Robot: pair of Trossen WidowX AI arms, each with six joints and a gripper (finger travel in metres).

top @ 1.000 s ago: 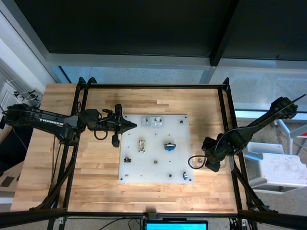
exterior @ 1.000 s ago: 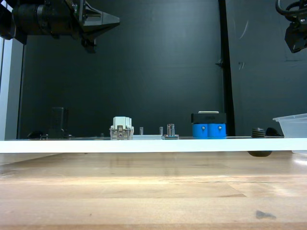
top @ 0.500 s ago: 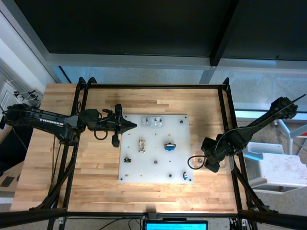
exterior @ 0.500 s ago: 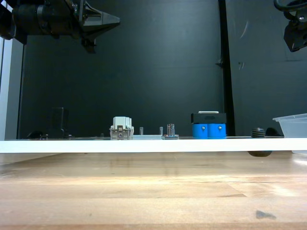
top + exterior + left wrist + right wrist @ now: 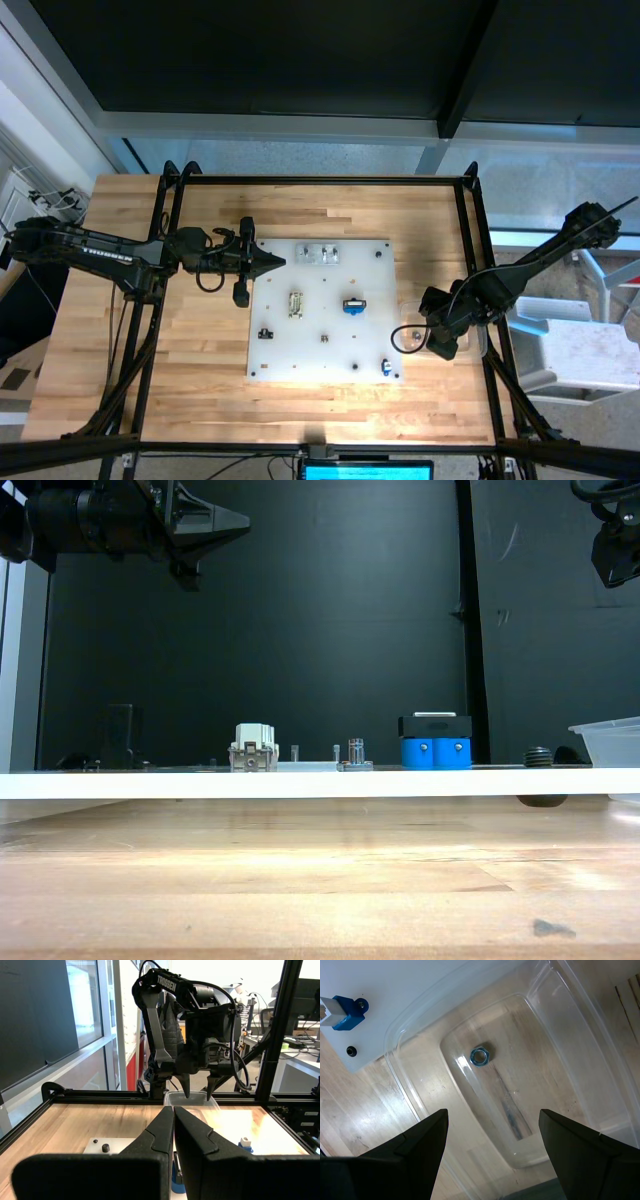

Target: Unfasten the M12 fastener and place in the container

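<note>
Nut [image 5: 481, 1056] lies loose in clear tray [image 5: 555, 1075], off its bare stud [image 5: 538, 755], w/ right gripper [image 5: 492, 1114] above it, fingers spread & empty, left gripper [image 5: 276, 262] pinched together over board [image 5: 300, 350] edge; job looks done.

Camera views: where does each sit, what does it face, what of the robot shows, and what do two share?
High view: above the near edge, looking down at the board; left gripper at its left edge, right gripper over the tray.
Low view: table height, looking level; both grippers raised.
Left wrist view: on the left arm, facing the right arm; shut gripper.
Right wrist view: on the right arm, looking down at the nut in the tray; open gripper.
Wrist views share the tray.
</note>
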